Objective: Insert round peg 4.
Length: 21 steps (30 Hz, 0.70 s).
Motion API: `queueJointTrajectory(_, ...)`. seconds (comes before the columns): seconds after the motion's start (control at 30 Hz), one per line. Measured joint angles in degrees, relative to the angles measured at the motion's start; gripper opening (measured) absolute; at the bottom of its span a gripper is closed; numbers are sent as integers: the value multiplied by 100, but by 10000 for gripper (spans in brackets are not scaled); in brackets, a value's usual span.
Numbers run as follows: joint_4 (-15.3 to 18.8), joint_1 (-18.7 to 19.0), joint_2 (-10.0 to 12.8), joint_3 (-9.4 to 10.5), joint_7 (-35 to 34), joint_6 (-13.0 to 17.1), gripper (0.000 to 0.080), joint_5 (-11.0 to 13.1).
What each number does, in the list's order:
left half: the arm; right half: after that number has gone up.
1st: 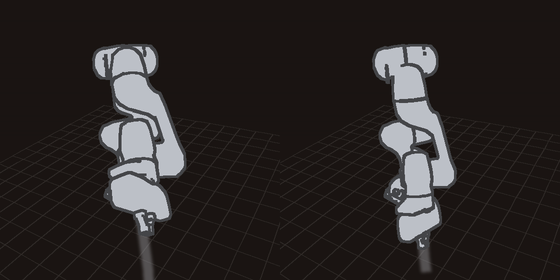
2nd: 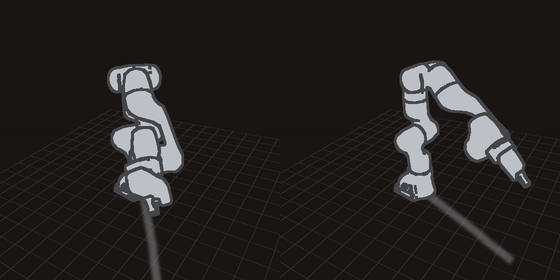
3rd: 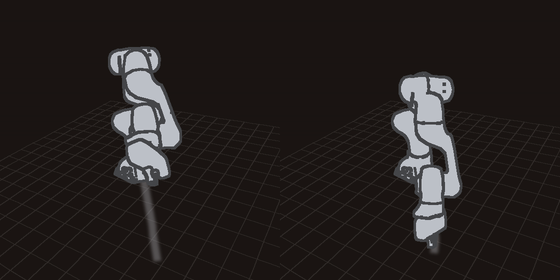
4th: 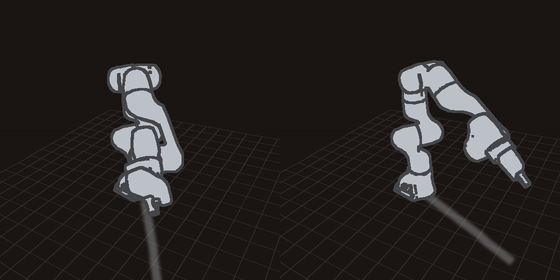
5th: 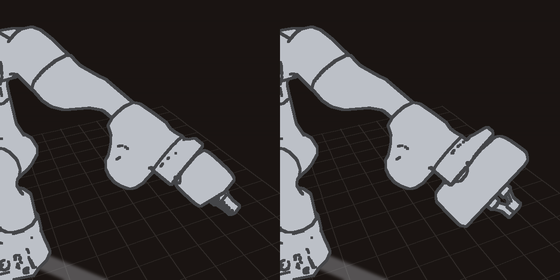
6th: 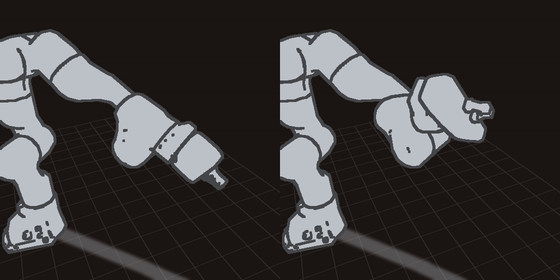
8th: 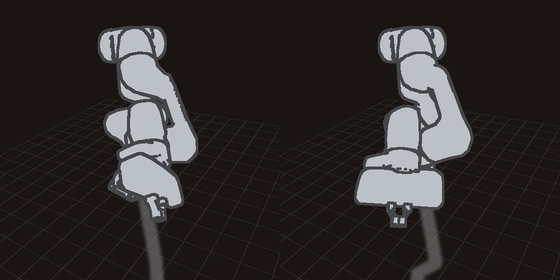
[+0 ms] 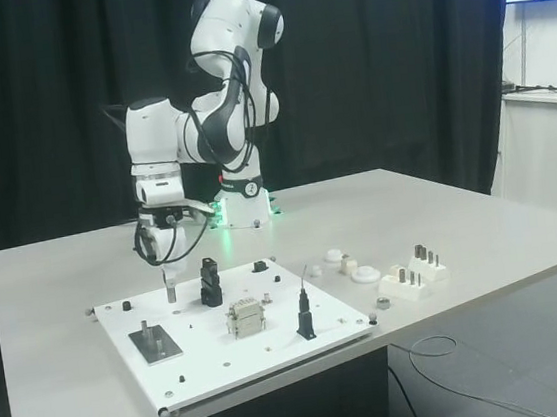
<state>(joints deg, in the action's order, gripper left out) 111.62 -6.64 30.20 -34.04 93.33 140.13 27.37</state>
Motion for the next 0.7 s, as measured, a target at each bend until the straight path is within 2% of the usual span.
queueJointTrajectory(0.7, -114, 24, 192, 0, -153, -75, 143, -35)
